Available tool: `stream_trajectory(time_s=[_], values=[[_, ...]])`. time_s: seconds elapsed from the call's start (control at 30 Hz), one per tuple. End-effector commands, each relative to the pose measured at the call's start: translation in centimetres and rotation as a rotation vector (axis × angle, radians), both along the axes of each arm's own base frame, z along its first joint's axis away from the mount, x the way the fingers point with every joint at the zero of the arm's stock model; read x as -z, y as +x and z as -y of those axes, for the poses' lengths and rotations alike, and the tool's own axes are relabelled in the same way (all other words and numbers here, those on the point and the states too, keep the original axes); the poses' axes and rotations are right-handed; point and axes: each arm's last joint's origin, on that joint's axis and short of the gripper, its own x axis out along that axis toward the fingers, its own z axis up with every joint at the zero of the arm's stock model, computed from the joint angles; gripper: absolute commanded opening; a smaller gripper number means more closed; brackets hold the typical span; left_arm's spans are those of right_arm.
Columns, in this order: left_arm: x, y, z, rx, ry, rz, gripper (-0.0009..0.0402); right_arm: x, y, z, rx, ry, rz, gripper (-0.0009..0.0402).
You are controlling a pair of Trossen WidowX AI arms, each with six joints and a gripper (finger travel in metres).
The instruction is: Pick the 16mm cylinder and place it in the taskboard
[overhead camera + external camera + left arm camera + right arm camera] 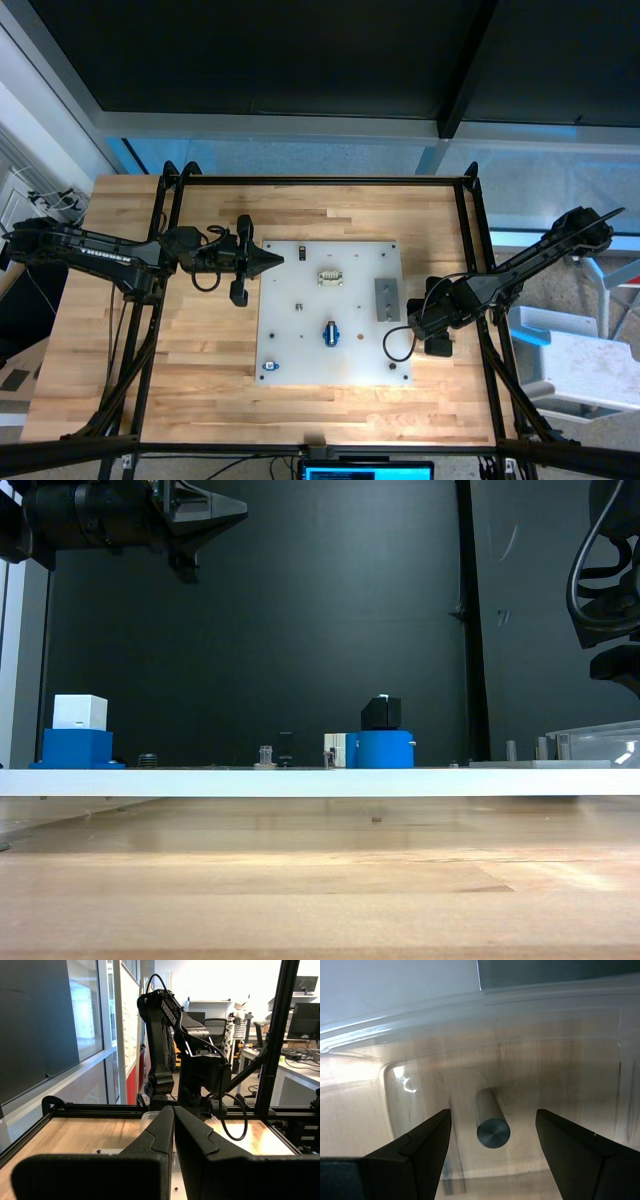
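- Two claws seen from above: my left gripper (262, 258) hangs over the taskboard (300, 340) at its left edge, and my right gripper (437, 345) sits just past its right edge.
- Low view: the left one rides high, with a clear tray (600, 742) at right.
- Left wrist: its fingers (200, 1145) are pressed together.
- Right wrist: my jaws are spread either side of the 16mm cylinder (490, 1120), which lies in the tray without touching them.
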Motion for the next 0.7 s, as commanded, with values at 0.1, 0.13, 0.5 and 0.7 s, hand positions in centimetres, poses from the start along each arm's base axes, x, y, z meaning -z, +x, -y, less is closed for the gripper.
stream_trajectory(time_s=[0.1, 0.13, 0.5, 0.7], values=[[0.01, 0.01, 0.00, 0.000, 0.000, 0.000, 0.0000, 0.00, 0.03, 0.00, 0.006, 0.002, 0.003, 0.0236], [0.01, 0.01, -0.01, 0.000, 0.000, 0.000, 0.0000, -0.01, 0.04, -0.01, 0.008, 0.003, 0.004, 0.0236], [0.01, 0.01, 0.00, 0.000, 0.000, 0.000, 0.0000, 0.00, 0.05, -0.02, 0.008, 0.005, 0.006, 0.0211], [0.01, 0.01, 0.00, 0.000, 0.000, 0.000, 0.0000, 0.00, 0.05, -0.04, 0.007, 0.005, 0.006, 0.0168]])
